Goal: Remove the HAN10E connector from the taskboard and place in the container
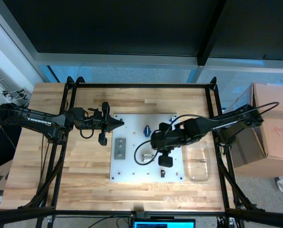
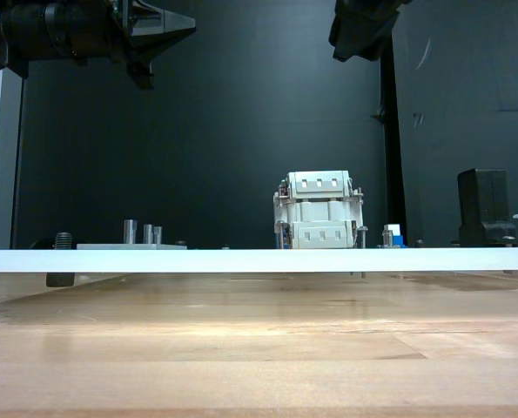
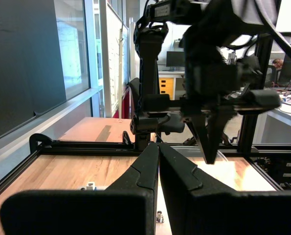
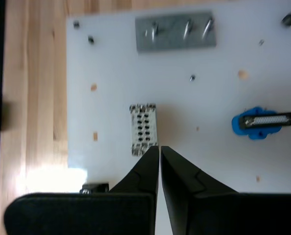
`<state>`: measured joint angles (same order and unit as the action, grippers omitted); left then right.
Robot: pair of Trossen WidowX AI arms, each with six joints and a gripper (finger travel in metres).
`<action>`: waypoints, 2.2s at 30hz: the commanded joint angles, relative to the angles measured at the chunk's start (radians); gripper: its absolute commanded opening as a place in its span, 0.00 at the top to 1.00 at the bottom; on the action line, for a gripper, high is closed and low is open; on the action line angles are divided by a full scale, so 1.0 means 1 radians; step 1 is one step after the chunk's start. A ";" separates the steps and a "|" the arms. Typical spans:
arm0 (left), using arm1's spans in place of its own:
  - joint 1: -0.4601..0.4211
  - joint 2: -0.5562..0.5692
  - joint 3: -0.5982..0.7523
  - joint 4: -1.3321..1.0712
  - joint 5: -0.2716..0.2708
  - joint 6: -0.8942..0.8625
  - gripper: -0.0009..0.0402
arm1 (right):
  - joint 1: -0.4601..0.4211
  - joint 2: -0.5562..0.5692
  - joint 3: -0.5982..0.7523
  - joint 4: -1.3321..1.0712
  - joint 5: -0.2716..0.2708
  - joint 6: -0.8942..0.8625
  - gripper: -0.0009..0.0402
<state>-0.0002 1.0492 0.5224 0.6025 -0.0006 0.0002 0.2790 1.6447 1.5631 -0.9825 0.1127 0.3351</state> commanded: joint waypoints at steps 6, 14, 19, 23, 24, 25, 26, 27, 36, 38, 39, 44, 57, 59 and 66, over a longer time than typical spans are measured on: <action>0.000 0.000 0.000 0.000 0.000 0.000 0.98 | 0.005 0.192 0.229 -0.208 0.000 -0.004 0.79; 0.000 0.000 0.000 0.000 0.000 0.000 0.98 | 0.005 0.322 0.369 -0.288 0.000 -0.012 0.48; 0.000 0.000 0.000 0.000 0.000 0.000 0.98 | 0.004 0.362 0.395 -0.298 -0.001 -0.021 0.31; 0.000 0.000 0.000 0.000 0.000 0.000 0.98 | 0.005 0.379 0.392 -0.297 -0.002 -0.022 0.24; 0.000 0.000 0.000 0.000 0.000 0.000 0.98 | 0.005 0.385 0.392 -0.296 -0.002 -0.022 0.23; 0.000 0.000 0.000 0.000 0.000 0.000 0.98 | 0.005 0.391 0.392 -0.296 -0.001 -0.022 0.22; 0.000 0.000 0.000 0.000 0.000 0.000 0.98 | 0.004 0.394 0.392 -0.296 -0.001 -0.023 0.22; 0.000 0.000 0.000 0.000 0.000 0.000 0.98 | 0.004 0.398 0.392 -0.296 -0.001 -0.023 0.21; 0.000 0.000 0.000 0.000 0.000 0.000 0.98 | 0.004 0.477 0.391 -0.286 -0.010 -0.056 0.19; 0.000 0.000 0.000 0.000 0.000 0.000 0.98 | 0.003 0.492 0.391 -0.280 -0.010 -0.061 0.19; 0.000 0.000 0.000 0.000 0.000 0.000 0.98 | 0.003 0.495 0.391 -0.277 -0.010 -0.065 0.19; 0.000 0.000 0.000 0.000 0.000 0.000 0.98 | 0.002 0.507 0.380 -0.254 -0.011 -0.087 0.19; 0.000 0.000 0.000 0.000 0.000 0.000 0.98 | 0.000 0.507 0.295 -0.167 -0.034 -0.105 0.34; 0.000 0.000 0.000 0.000 0.000 0.000 0.98 | 0.000 0.506 0.295 -0.167 -0.034 -0.106 0.40; 0.000 0.000 0.000 0.000 0.000 0.000 0.98 | -0.001 0.505 0.295 -0.167 -0.034 -0.107 0.61</action>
<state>-0.0002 1.0489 0.5228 0.6022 -0.0002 -0.0002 0.2783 2.1521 1.8580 -1.1500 0.0807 0.2279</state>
